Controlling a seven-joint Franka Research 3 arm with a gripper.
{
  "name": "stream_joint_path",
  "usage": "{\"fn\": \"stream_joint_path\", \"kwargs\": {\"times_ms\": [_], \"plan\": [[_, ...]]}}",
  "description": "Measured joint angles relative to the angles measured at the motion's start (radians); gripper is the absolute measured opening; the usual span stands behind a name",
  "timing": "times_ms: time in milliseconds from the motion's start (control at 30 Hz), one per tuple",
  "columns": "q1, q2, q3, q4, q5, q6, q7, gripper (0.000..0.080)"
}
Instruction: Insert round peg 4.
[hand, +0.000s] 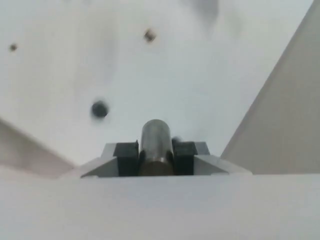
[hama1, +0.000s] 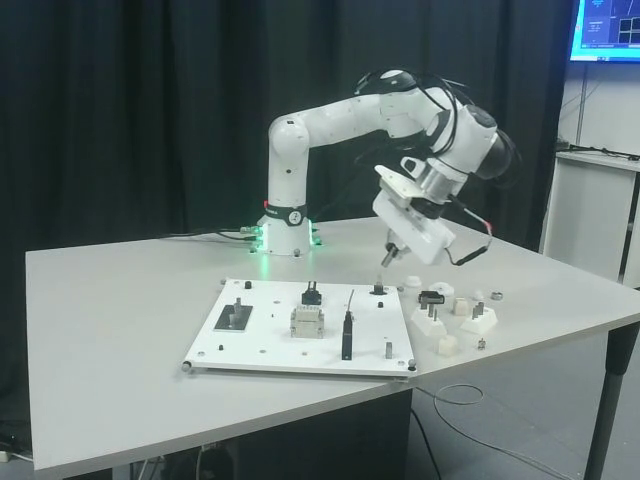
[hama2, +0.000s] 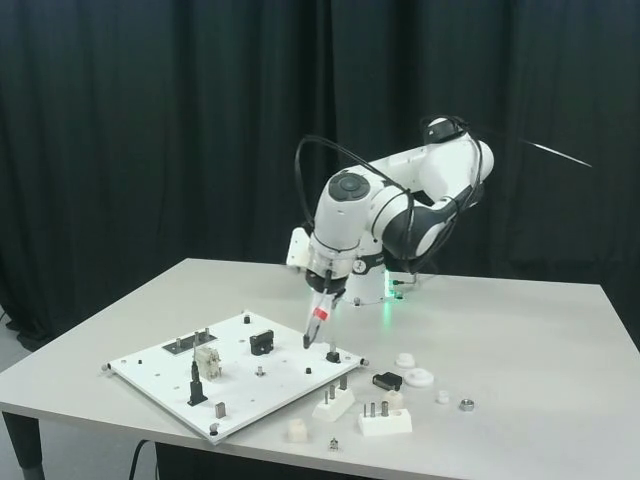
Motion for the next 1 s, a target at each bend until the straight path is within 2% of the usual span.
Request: {"fn": "stream_joint_path", "kwargs": {"times_ms": [300,533,700,1000], "plan": [[0.029,0.002,-0.024,-0.118,-0.035,0.043,-0.006,0.0145],[0.061,0.005,-0.050,-0.232,-0.042,0.098,0.053,0.0145],[0.082,0.006,-0.064,-0.318,-0.044,0.168,0.085,0.0145],[0.100,0.004,-0.079,-0.463,-0.038,0.333,0.099,0.0145]]}}
